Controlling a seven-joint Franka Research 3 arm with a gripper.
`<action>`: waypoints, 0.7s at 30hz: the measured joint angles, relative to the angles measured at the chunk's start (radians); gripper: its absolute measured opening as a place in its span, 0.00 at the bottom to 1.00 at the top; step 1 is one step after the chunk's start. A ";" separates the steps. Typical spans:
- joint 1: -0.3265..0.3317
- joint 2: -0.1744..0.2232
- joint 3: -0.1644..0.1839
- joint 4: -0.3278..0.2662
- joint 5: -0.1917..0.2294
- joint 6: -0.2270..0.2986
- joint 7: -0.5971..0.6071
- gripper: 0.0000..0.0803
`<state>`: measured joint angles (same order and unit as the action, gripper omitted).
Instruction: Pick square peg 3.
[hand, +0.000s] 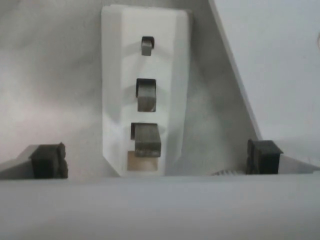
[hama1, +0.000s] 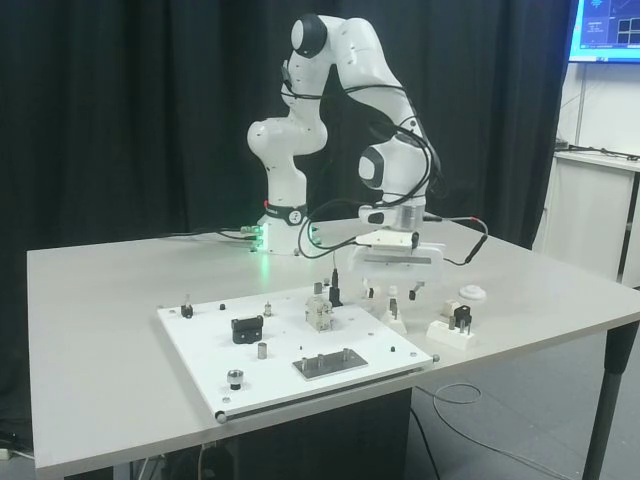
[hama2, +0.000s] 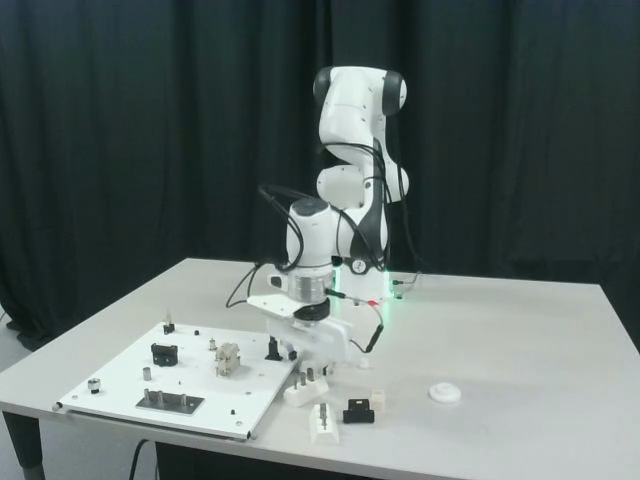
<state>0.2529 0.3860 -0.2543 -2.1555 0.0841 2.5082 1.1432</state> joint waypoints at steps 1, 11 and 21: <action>0.000 0.001 0.001 -0.002 0.002 0.003 0.000 1.00; 0.000 0.008 0.010 -0.022 0.007 0.045 0.000 1.00; -0.001 0.013 0.011 -0.027 0.010 0.063 0.013 1.00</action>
<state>0.2523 0.3987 -0.2437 -2.1823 0.0938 2.5708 1.1557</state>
